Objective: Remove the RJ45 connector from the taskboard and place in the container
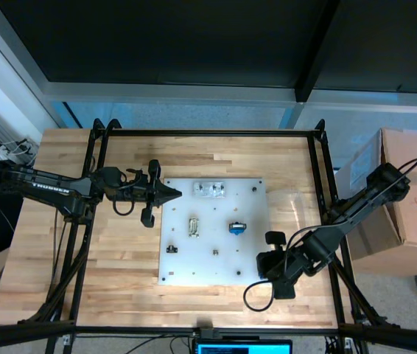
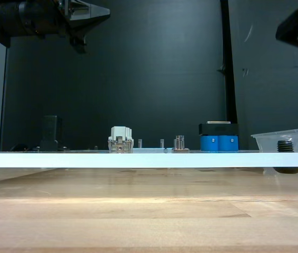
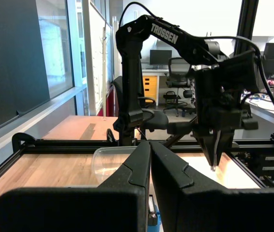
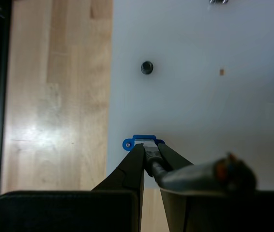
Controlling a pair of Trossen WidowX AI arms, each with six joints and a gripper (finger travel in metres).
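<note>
The RJ45 connector [image 4: 150,153] is a small grey plug with a cable [image 4: 195,175] trailing from it. My right gripper [image 4: 149,155] is shut on it, over the near right corner of the white taskboard [image 1: 208,251]. The plug's front end is at its blue seat [image 4: 138,141] on the board's edge; how far in it sits I cannot tell. From above, the right gripper [image 1: 267,264] hides both. My left gripper [image 1: 170,194] hovers shut and holding nothing above the board's left edge, pointing right. The clear container [image 2: 291,138] stands to the right of the board.
On the board are a grey connector housing [image 1: 192,226], a blue block [image 1: 236,227], a metal part [image 1: 211,190] at the back and a small black screw [image 4: 147,67]. A black frame [image 1: 208,133] rings the table. A cardboard box [image 1: 411,199] stands at the far right.
</note>
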